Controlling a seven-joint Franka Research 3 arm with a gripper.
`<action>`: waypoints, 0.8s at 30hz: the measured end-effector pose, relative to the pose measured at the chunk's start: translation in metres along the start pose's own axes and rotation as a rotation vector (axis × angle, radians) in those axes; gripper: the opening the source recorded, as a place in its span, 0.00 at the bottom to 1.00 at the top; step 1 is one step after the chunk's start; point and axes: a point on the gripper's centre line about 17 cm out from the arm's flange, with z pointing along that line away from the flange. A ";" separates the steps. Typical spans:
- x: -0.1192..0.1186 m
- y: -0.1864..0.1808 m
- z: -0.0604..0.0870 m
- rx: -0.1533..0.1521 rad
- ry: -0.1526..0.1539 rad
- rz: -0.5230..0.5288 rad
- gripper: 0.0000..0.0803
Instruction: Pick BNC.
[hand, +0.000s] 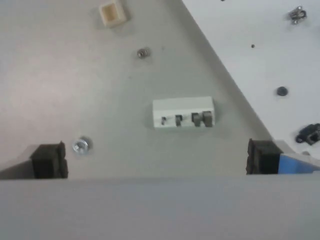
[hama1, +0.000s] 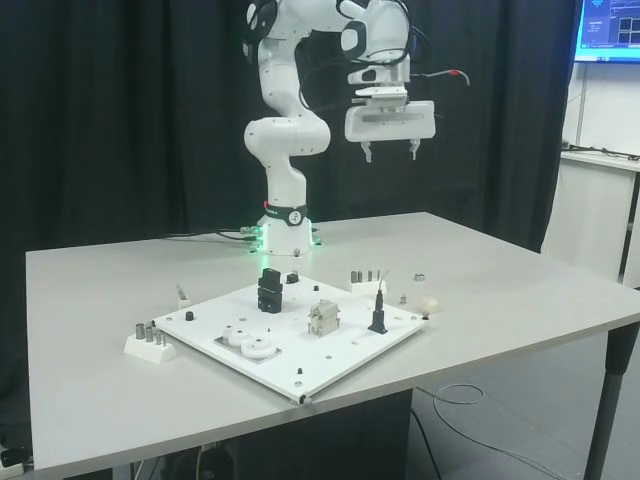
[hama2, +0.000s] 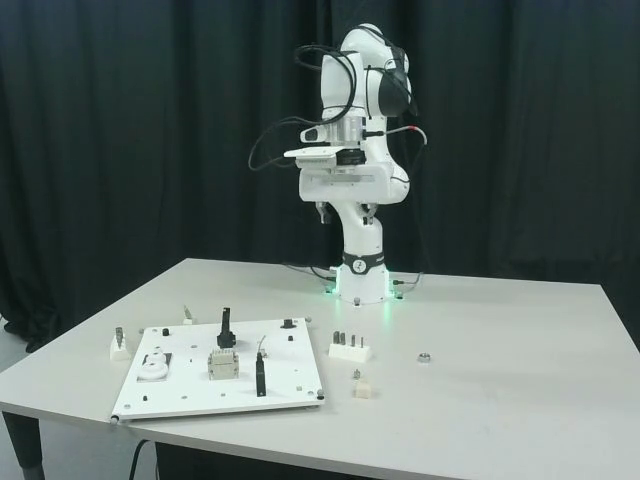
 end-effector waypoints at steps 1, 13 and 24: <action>0.002 -0.002 0.003 0.000 0.002 0.014 1.00; 0.019 -0.016 0.030 0.006 0.016 0.182 1.00; 0.021 -0.020 0.049 -0.002 -0.005 0.376 1.00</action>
